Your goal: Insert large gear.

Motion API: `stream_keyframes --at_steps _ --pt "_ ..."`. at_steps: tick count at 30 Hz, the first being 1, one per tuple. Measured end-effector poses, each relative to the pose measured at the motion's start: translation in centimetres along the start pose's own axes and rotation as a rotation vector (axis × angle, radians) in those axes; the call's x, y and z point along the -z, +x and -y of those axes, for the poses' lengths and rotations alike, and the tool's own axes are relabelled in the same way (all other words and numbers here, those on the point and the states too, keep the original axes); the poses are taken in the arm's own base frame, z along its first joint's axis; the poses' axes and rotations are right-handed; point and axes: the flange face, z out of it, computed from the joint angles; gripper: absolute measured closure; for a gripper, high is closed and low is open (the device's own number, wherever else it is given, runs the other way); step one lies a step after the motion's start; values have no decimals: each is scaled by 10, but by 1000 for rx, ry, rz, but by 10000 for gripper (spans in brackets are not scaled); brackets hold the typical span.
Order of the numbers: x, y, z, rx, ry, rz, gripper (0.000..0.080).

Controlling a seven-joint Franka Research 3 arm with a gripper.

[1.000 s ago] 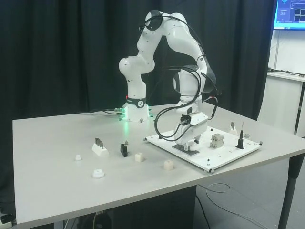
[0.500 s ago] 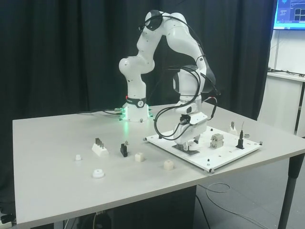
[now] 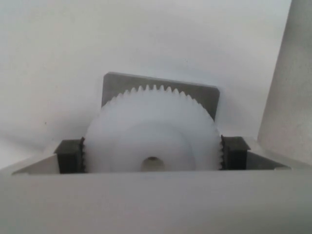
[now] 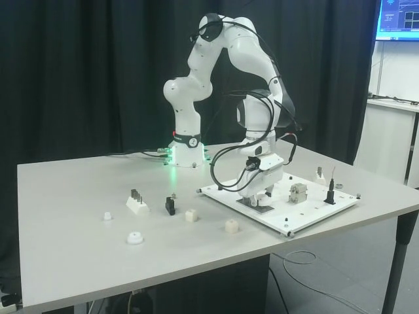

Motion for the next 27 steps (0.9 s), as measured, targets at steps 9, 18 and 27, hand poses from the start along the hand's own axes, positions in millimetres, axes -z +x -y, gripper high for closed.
stream_keyframes --at_steps 9,18,27 --pt "0 0 1 1 0 -6 209" --pt "0 0 1 3 0 -16 209" --pt "0 0 1 5 -1 -17 209"
